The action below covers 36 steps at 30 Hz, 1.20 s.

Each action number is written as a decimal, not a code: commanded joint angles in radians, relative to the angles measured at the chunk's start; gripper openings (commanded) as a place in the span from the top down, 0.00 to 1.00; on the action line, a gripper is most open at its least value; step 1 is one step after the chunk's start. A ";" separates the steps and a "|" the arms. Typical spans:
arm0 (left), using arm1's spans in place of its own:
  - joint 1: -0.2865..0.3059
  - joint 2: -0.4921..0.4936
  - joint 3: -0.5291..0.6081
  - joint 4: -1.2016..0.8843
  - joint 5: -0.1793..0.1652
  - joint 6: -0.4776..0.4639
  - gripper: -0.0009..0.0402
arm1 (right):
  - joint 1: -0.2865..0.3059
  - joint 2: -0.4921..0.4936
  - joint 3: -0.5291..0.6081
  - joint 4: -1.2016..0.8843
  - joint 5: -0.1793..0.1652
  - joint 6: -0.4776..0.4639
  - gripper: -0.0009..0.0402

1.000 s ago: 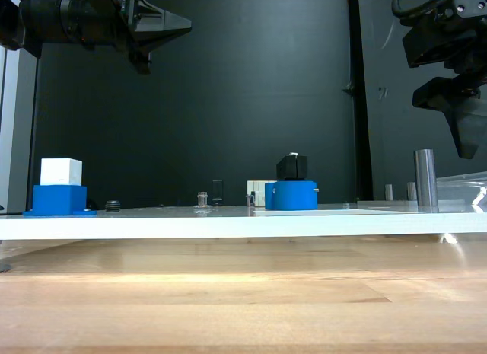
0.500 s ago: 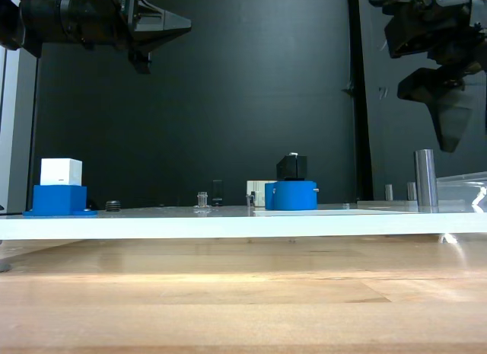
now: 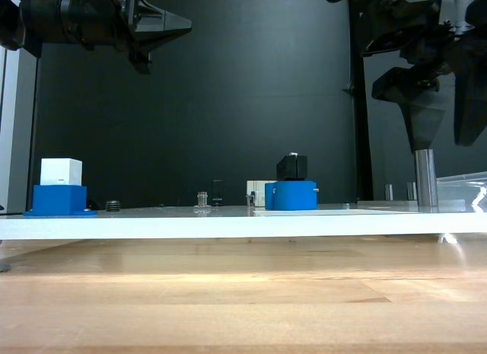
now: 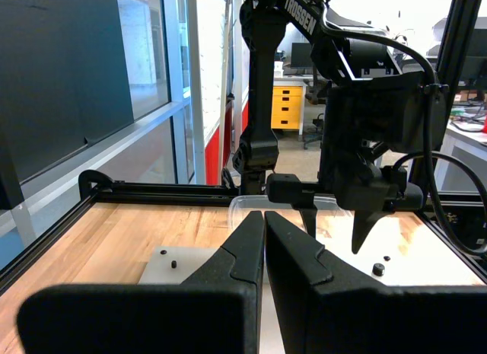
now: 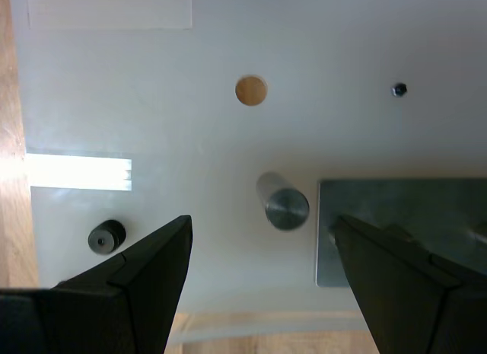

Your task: Remove the 16mm cylinder and place in the container

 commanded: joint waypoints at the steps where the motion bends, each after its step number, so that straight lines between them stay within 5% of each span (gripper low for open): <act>1: 0.000 0.000 0.000 0.000 0.000 0.000 0.98 | 0.000 0.015 0.000 0.016 0.000 0.000 0.34; 17: 0.000 0.000 0.000 0.000 0.000 0.000 0.98 | -0.005 0.041 -0.054 0.101 0.025 -0.001 0.36; 36: 0.000 0.000 0.000 0.000 0.000 0.000 0.98 | -0.009 0.039 -0.055 0.102 0.050 -0.009 0.97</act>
